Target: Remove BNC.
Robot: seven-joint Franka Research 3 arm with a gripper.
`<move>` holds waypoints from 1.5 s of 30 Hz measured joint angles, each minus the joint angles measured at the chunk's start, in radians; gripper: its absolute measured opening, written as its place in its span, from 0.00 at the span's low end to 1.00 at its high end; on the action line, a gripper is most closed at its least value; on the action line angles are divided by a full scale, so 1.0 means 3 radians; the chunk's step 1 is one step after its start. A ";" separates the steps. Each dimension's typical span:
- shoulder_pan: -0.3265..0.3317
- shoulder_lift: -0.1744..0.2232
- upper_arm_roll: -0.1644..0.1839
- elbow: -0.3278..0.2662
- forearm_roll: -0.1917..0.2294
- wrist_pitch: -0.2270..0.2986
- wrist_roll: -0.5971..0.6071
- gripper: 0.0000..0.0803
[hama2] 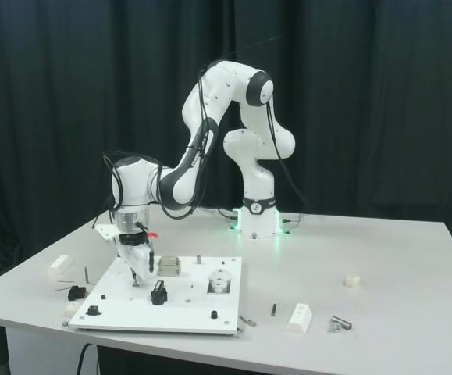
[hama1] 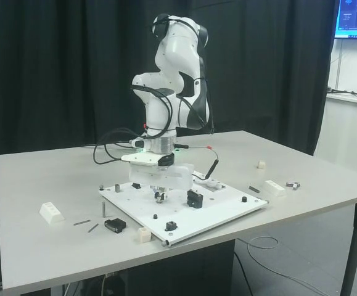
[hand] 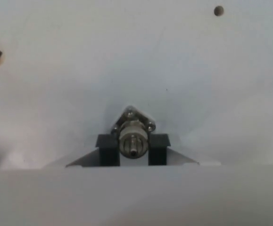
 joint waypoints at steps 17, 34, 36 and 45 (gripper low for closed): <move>-0.0003 -0.0003 -0.0001 -0.0022 0.0003 0.0045 -0.1077 0.15; 0.0000 -0.0026 -0.0001 -0.0069 0.0004 0.0109 -0.2039 0.15; 0.0000 -0.0026 -0.0002 -0.0071 0.0004 0.0113 -0.2158 0.15; -0.0005 -0.0031 -0.0003 -0.0075 0.0009 0.0115 -0.2672 0.15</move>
